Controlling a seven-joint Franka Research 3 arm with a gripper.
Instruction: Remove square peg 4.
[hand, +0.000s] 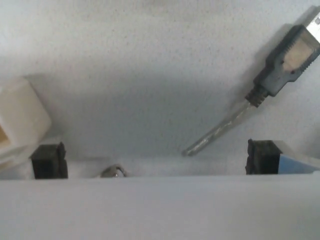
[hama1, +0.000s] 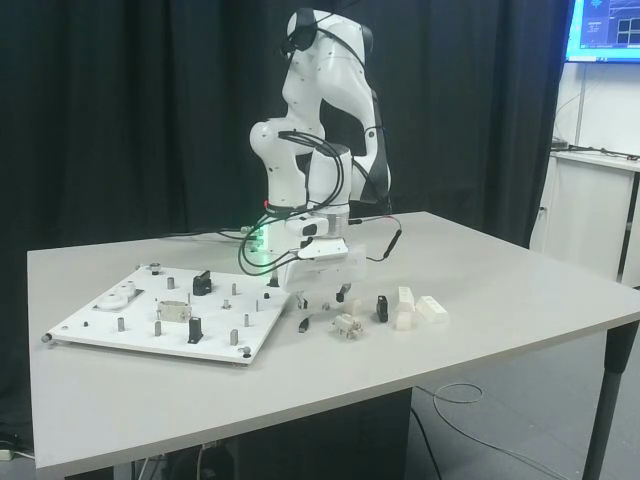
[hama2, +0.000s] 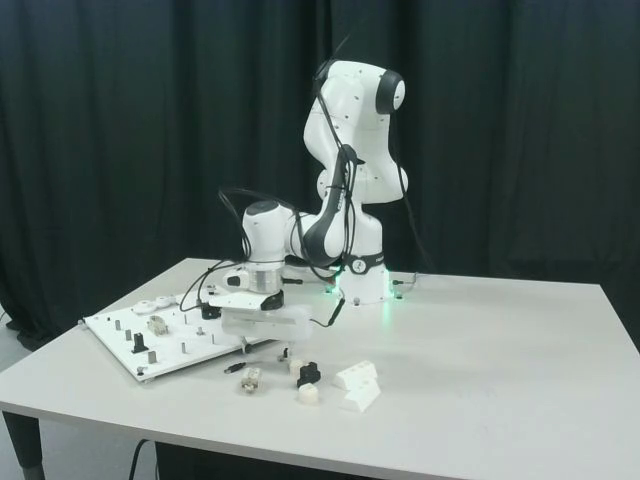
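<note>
Two black fingertips of the gripper (hand: 155, 161) gape wide on nothing in the wrist view, a white square block (hand: 20, 120), likely peg 4, lying on the grey table (hand: 150, 75) just outside one of them, so removal looks all but done. First room view, mid-frame: the arm (hama1: 320, 110) folds down, wrist low beside the white board (hama1: 120, 325); second room view, left of centre, shows likewise.
</note>
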